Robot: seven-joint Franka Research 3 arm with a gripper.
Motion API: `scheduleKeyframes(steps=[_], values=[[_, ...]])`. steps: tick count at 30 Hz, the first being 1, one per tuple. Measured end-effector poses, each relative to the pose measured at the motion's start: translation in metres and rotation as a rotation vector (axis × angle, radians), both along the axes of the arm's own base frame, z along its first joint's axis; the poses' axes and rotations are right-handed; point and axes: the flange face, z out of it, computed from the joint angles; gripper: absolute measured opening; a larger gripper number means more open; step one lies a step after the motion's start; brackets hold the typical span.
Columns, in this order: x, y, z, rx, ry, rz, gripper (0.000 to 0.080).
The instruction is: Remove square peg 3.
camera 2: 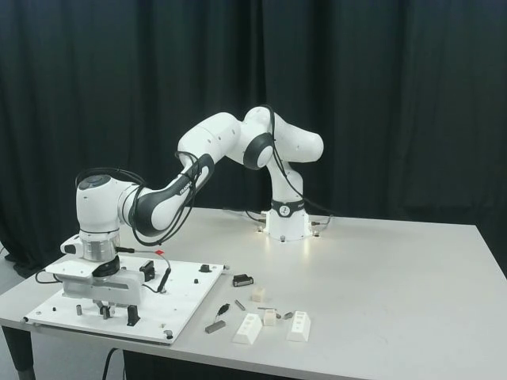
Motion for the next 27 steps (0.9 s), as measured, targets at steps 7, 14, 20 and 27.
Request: scheduleKeyframes(steps=[7,14,20,27], values=[[0.0,0.0001,0.0053,0.003,0.001,0.004,0.0075],[-0.0001,0.0,0.0059,0.003,0.002,0.019,0.0075],[-0.0002,-0.0002,0.0057,0.003,0.003,0.019,0.0075],[-0.0002,-0.0002,0.0065,0.004,0.0,-0.009,0.0075]])
